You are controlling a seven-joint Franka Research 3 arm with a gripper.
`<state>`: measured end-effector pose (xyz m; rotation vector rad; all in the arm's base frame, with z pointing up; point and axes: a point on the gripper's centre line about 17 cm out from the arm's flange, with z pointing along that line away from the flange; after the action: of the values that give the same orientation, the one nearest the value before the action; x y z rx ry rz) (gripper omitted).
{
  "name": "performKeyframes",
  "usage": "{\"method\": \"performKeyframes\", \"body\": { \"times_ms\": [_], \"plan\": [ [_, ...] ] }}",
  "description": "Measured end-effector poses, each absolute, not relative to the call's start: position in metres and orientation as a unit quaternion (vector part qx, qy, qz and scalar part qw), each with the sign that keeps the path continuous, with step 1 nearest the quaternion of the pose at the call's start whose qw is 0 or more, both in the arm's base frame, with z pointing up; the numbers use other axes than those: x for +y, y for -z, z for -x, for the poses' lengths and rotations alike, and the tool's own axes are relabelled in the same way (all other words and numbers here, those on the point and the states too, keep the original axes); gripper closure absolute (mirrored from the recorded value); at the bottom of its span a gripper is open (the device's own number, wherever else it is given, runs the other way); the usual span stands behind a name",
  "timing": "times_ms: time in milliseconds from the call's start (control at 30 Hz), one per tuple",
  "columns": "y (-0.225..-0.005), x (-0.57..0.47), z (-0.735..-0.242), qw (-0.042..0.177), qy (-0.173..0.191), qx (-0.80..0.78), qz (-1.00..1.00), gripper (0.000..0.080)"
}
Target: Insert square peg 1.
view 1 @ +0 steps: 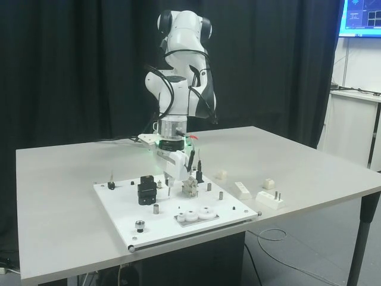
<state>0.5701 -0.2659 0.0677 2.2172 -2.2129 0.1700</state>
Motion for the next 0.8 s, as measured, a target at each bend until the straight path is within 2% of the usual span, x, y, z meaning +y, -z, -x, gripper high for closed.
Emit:
{"method": "performKeyframes", "body": {
  "times_ms": [800],
  "plan": [
    [-0.0640,-0.2672,-0.5695,0.007,-0.045,-0.706,-0.707,0.0771]
  ]
}}
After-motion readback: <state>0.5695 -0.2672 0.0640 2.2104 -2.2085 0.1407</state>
